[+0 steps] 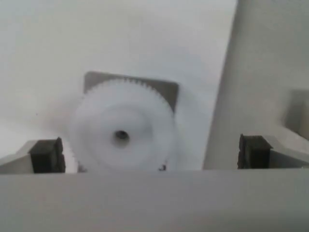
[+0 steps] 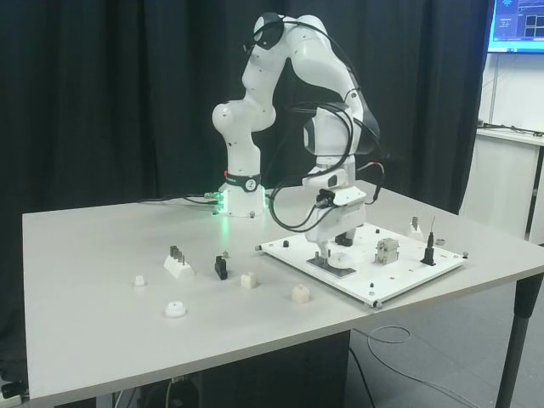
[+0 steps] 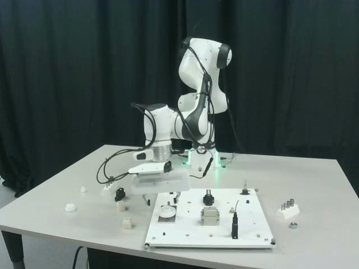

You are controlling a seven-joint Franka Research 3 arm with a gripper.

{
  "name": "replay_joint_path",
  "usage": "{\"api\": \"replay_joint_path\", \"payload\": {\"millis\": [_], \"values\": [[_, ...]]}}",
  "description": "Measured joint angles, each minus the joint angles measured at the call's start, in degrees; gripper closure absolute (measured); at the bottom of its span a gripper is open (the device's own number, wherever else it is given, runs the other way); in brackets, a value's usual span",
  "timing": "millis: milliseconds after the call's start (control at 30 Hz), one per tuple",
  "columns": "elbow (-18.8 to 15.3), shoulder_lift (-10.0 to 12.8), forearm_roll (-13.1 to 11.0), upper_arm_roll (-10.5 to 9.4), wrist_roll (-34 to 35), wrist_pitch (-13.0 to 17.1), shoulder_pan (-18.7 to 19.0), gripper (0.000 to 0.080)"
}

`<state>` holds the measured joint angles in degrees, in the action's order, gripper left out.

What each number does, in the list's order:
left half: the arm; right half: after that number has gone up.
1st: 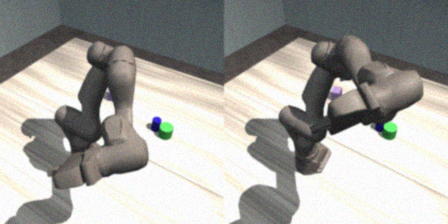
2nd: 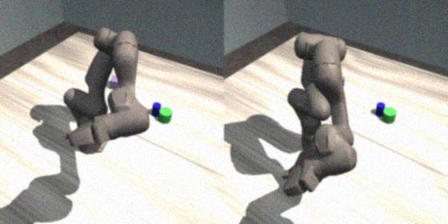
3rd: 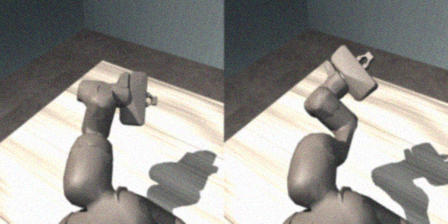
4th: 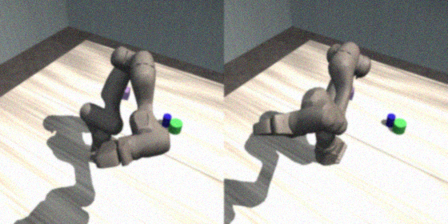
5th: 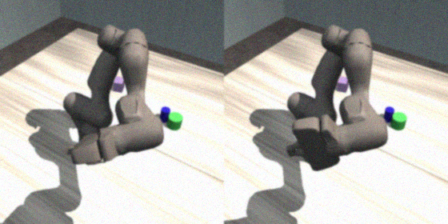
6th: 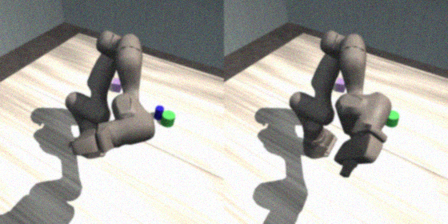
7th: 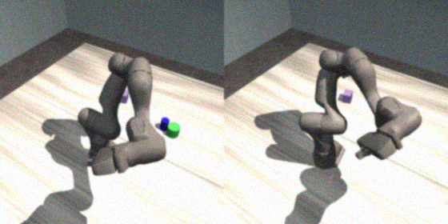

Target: Insert large gear.

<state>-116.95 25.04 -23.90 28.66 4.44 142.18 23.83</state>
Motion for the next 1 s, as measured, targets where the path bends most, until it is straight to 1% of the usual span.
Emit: {"api": "replay_joint_path", "payload": {"millis": [200, 500, 767, 1000], "values": [[0.50, -0.14, 1.12, 0.98, 3.42, -0.99, 0.00, 0.0003], [0.53, -0.07, 1.16, 1.46, 7.49, -0.96, -0.12, 0.0003], [0.53, 0.40, 1.16, 1.69, 8.29, -0.75, -0.21, 0.0003], [0.53, 1.33, 1.16, 1.69, 8.33, -0.12, -0.35, 0.0003]]}}
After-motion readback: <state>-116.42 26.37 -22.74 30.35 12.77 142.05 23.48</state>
